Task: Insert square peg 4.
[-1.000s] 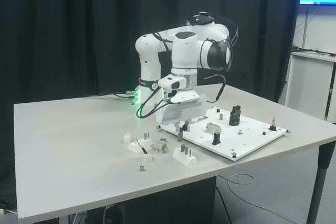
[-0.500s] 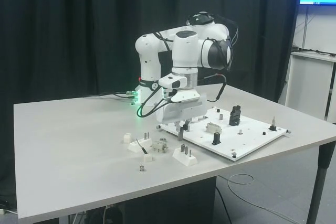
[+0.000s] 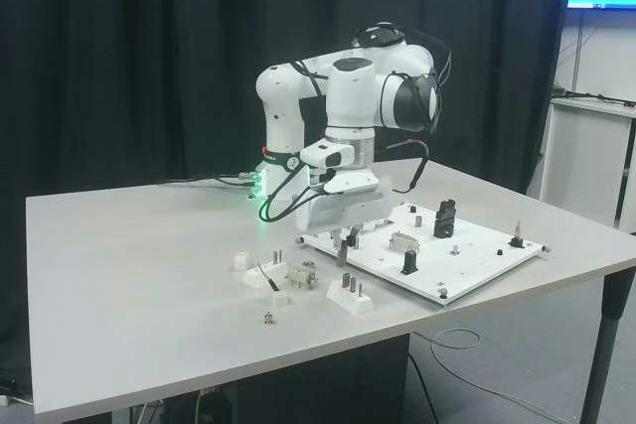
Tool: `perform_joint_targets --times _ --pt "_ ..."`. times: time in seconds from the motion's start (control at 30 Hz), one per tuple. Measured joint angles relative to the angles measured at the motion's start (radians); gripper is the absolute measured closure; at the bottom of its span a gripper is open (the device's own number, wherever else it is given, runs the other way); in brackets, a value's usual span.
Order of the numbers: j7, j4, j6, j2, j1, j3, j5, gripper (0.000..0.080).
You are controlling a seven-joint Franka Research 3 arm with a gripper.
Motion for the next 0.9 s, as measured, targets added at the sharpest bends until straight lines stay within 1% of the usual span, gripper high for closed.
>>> perform_joint_targets --times 0.4,0.63,0.9 --pt "0.024 0.018 -0.005 -0.003 -0.002 0.0 0.001 0.0653" --pt "0.064 0.051 -0.025 -0.009 -0.002 -0.001 0.004 0.0653" --pt "0.129 0.104 -0.049 -0.014 -0.001 -0.002 0.015 0.0653"
